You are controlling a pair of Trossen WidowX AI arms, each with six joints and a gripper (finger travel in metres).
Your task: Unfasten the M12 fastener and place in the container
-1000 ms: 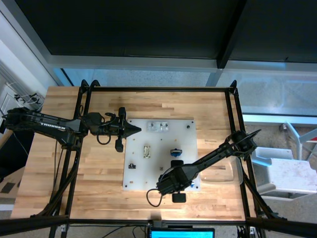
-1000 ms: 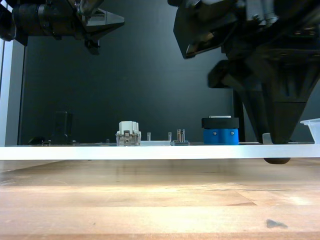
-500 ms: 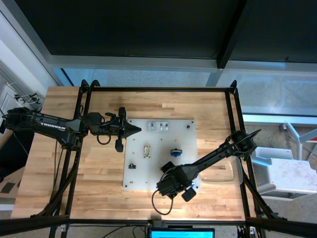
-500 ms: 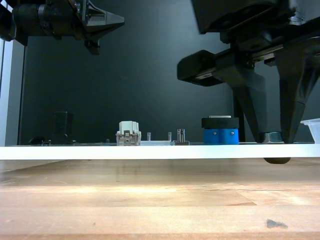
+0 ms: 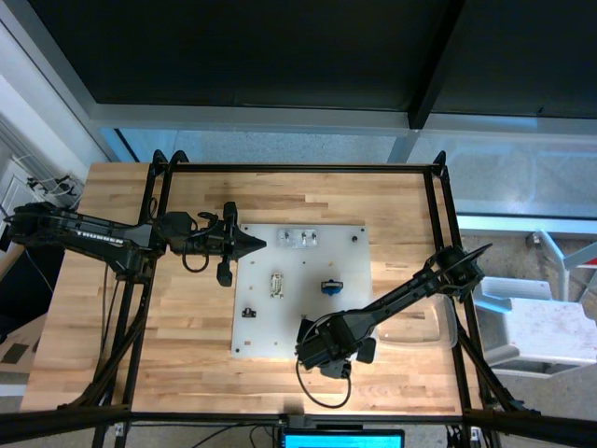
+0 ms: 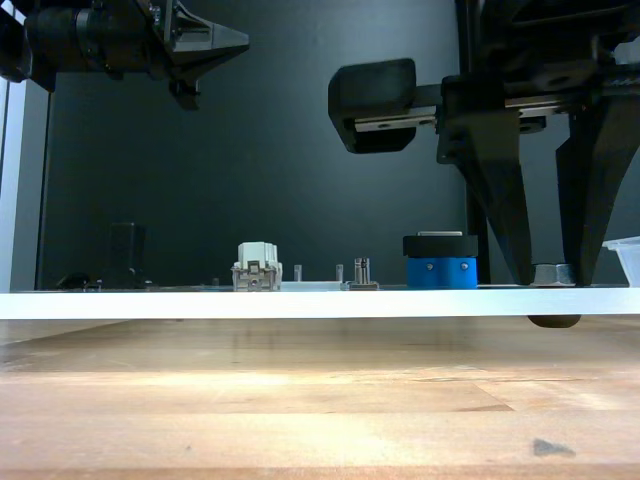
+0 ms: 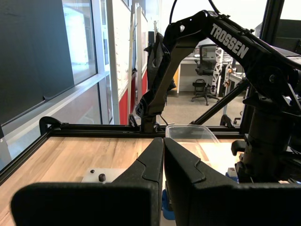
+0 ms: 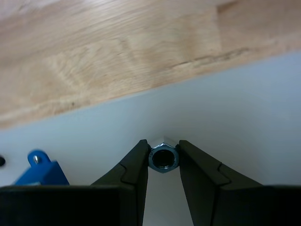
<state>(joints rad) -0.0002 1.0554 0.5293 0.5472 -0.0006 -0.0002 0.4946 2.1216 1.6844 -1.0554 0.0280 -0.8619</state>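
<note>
The small silver M12 nut [image 8: 163, 159] sits low on the white board [image 5: 280, 322] near its near right edge, on its stud with no ribs showing. My right gripper [image 8: 163, 157] points straight down and is shut on the nut, one finger against each side; the low view shows the nut [image 6: 548, 273] pinched in the right gripper [image 6: 548, 268]. From above, the right gripper [image 5: 328, 347] hides the nut. The clear container [image 5: 446, 322] stands right of the board, and nothing shows inside it. My left gripper [image 5: 256, 245] hovers shut and holding nothing off the board's far left.
On the board stand a blue block [image 5: 330, 287], a grey connector [image 5: 276, 283] and a silver post [image 6: 361, 270]. The container's rim [image 6: 625, 245] is close beside the right fingers. A black frame runs round the wooden table [image 5: 187, 364].
The right wrist has turned about the nut with the fingers staying on it; its camera block swung from the near side round to the right. The left arm has not moved.
</note>
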